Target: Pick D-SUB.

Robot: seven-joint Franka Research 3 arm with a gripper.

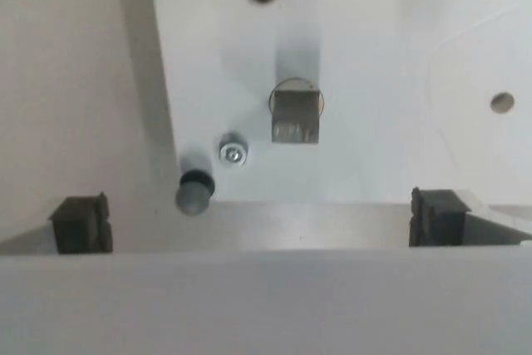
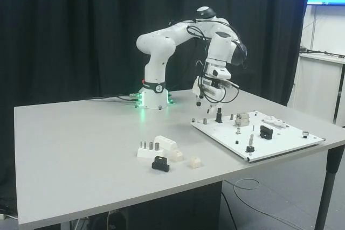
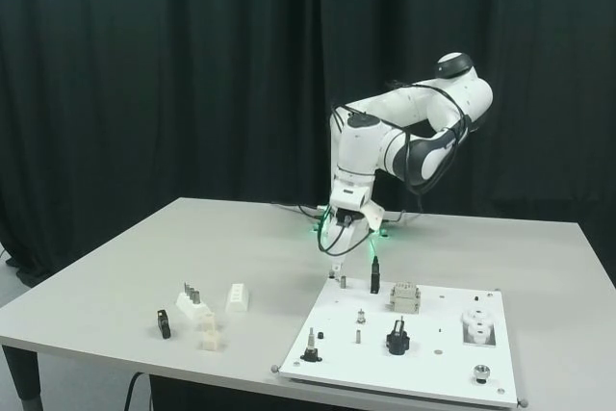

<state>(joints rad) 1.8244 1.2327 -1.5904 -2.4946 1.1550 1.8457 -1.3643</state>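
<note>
My gripper (image 2: 205,105) (image 3: 352,259) hangs open, nothing between its fingers, just above the corner of the white board (image 2: 280,138) (image 3: 433,363) nearest the arm's base. A grey boxy connector (image 2: 241,119) (image 3: 404,297), probably the D-SUB, stands on the board a short way beyond the gripper, apart from it. In the wrist view the two black fingertips (image 1: 81,224) frame a grey metal upright piece (image 1: 295,118), a small screw (image 1: 233,152) and a grey peg with a black band (image 1: 194,191). I cannot tell whether the boxy connector shows there.
A black upright part (image 2: 219,116) (image 3: 373,278) stands on the board close to the fingers. Further along are a black block (image 2: 265,132) and a white round part (image 3: 478,324). Off the board lie a white block with pegs (image 2: 156,146) and a small black part (image 2: 160,164).
</note>
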